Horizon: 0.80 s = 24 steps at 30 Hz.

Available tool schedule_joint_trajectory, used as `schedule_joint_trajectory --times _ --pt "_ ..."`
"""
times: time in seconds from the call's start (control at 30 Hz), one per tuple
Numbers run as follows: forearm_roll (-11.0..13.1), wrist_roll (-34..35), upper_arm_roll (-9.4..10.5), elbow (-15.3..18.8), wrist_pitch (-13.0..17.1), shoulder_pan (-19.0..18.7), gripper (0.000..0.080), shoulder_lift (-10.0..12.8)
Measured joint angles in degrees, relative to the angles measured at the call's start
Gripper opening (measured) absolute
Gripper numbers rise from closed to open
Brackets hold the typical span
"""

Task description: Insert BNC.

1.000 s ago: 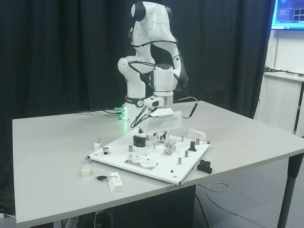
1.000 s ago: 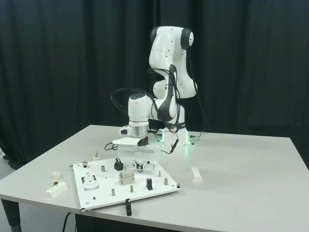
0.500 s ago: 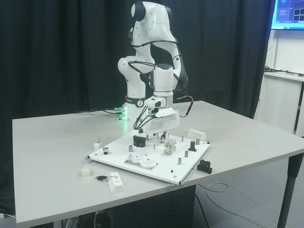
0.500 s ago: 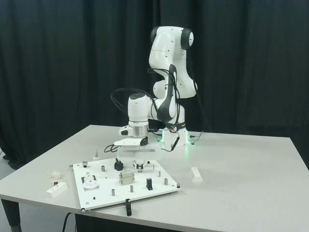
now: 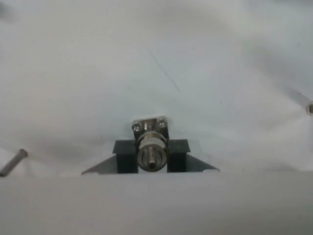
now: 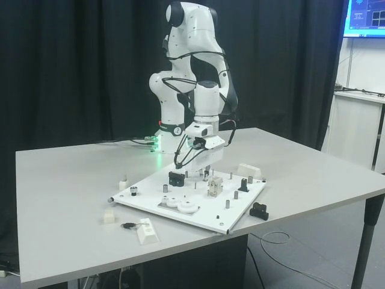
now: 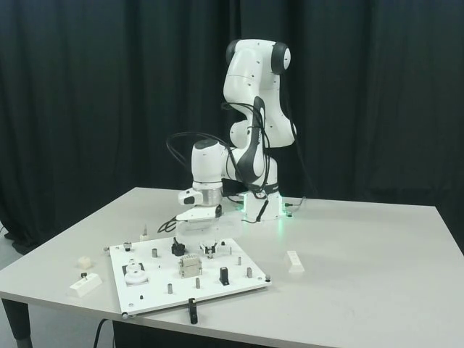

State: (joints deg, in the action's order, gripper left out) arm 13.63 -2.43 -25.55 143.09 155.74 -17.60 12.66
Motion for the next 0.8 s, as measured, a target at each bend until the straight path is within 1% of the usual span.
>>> schedule_joint_trajectory --times 0.8 --pt "0.00 -15.32 0.00 -0.08 0.02 0.04 0.0123 0.10"
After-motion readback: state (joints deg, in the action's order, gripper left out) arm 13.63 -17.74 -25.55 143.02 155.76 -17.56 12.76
